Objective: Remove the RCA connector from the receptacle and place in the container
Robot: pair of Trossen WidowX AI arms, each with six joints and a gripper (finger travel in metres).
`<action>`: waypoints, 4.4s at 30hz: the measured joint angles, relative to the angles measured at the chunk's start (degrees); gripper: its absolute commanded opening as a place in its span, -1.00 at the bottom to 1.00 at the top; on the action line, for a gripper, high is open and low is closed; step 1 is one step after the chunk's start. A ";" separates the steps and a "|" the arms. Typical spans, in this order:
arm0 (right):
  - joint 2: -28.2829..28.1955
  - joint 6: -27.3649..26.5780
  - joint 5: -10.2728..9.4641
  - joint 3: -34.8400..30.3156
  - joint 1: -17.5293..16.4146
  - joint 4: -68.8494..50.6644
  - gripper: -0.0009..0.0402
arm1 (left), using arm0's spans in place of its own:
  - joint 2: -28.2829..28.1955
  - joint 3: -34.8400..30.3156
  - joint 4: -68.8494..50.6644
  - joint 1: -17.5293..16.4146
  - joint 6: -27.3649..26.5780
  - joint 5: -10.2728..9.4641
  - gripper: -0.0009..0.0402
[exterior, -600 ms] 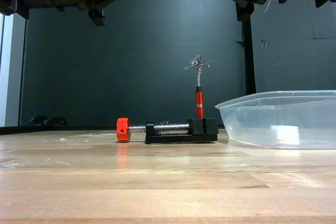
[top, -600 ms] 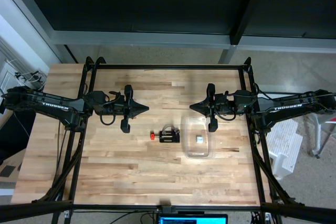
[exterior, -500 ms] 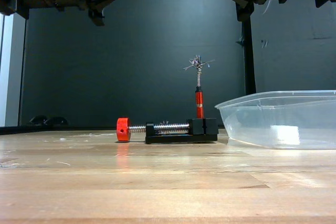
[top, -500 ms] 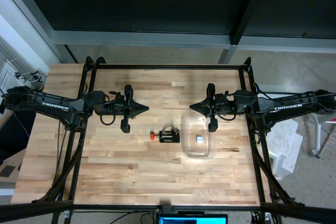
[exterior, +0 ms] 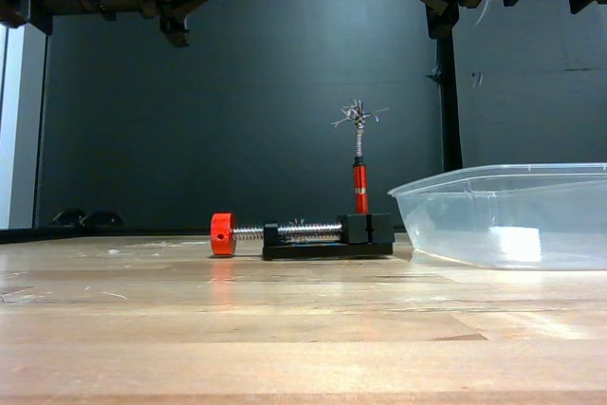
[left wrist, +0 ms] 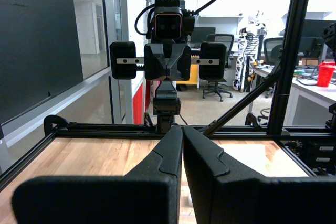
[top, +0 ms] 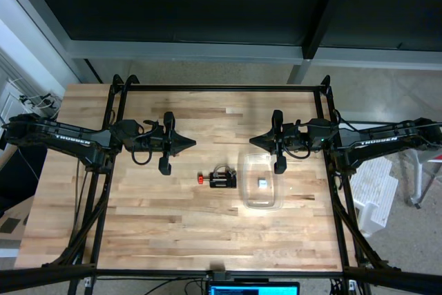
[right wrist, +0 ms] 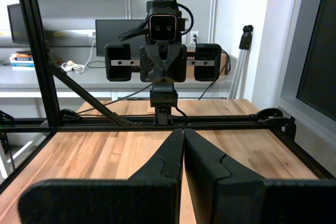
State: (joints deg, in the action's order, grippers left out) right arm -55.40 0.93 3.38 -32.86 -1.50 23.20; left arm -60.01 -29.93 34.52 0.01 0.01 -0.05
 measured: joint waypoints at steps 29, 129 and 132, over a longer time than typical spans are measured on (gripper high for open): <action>-19.78 1.68 1.66 -28.87 -5.49 -52.50 -0.96 | 0.00 -0.02 0.02 0.00 0.00 0.02 -0.96; -47.47 6.73 3.08 -38.05 -7.89 -55.56 -0.87 | 0.02 0.00 0.00 0.00 0.00 0.00 -0.96; -47.47 6.73 3.10 -38.05 -7.89 -55.45 -0.91 | 0.02 -0.02 0.02 0.00 0.00 0.02 -0.96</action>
State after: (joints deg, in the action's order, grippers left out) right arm -102.87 7.66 6.48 -70.91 -9.39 -32.25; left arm -59.99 -29.95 34.54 0.01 0.01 -0.03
